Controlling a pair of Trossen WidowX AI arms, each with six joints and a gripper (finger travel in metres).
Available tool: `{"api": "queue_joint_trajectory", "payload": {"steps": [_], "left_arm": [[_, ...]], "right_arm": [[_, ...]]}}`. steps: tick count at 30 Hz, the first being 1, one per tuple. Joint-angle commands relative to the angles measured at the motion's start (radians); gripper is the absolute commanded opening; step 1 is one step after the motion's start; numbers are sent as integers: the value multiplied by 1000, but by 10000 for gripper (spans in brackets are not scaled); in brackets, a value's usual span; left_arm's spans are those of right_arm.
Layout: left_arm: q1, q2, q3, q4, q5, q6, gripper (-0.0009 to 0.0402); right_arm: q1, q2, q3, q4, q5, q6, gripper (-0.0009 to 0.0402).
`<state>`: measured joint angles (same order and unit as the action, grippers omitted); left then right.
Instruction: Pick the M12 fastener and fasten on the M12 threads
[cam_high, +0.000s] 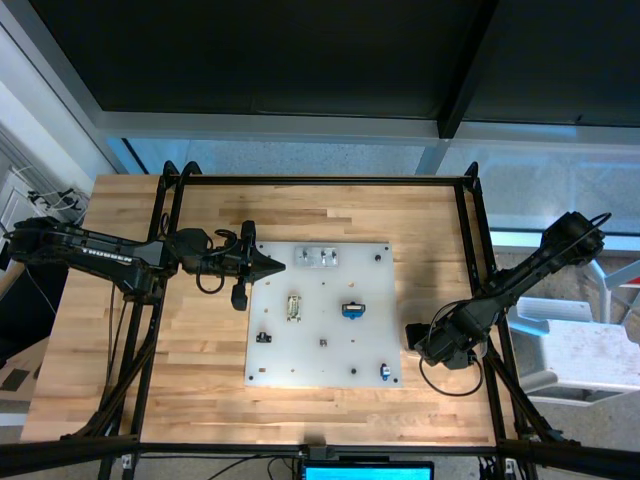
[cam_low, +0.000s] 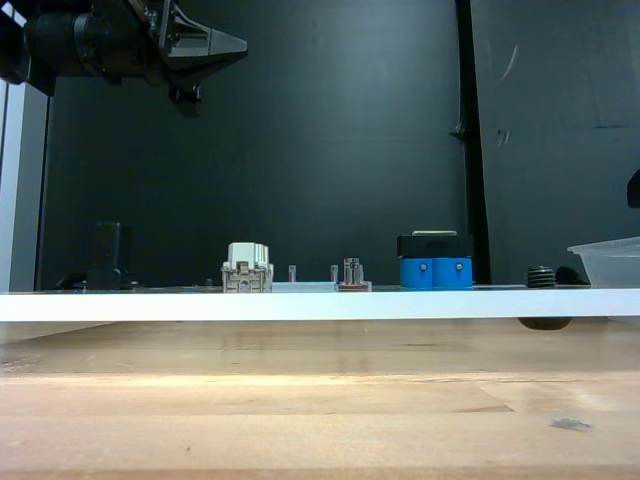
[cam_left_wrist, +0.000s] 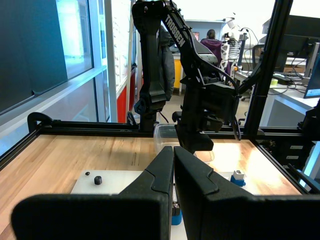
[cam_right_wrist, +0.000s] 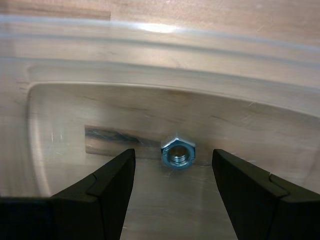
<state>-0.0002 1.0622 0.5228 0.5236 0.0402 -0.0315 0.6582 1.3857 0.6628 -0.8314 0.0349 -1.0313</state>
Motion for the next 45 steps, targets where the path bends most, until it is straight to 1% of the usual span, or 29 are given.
{"api": "queue_joint_trajectory", "payload": {"steps": [1, 5, 8, 11, 16, 19, 21, 24, 27, 29, 30, 33, 39, 45], "left_arm": [[0, 0, 0, 1, 0, 0, 0], [0, 0, 0, 1, 0, 0, 0], [0, 0, 0, 1, 0, 0, 0], [0, 0, 0, 1, 0, 0, 0], [0, 0, 0, 1, 0, 0, 0], [0, 0, 0, 1, 0, 0, 0], [0, 0, 0, 1, 0, 0, 0], [0, 0, 0, 1, 0, 0, 0], [0, 0, 0, 1, 0, 0, 0], [0, 0, 0, 1, 0, 0, 0], [0, 0, 0, 1, 0, 0, 0], [0, 0, 0, 1, 0, 0, 0], [0, 0, 0, 1, 0, 0, 0], [0, 0, 0, 1, 0, 0, 0]], "right_arm": [[0, 0, -16, 23, -1, 0, 215], [-1, 0, -28, 40, 0, 0, 214], [-2, 0, -30, 43, -1, 0, 201], [-2, 0, -31, 43, -1, 0, 171], [-2, 0, -31, 45, -3, 0, 107], [-2, 0, -31, 44, -12, 1, 72], [-1, 0, -31, 44, -12, 1, 51], [-1, 0, -31, 44, -12, 1, 25], [-2, -2, -29, 41, -14, 3, 9], [-2, -8, -22, 34, -32, 4, 5], [-1, -13, -18, 31, -35, 5, 5], [-1, -30, 3, 2, -35, 5, 7], [-2, -58, 90, -92, -26, 5, 22], [-14, -54, 189, -156, -27, 4, 34]]}}
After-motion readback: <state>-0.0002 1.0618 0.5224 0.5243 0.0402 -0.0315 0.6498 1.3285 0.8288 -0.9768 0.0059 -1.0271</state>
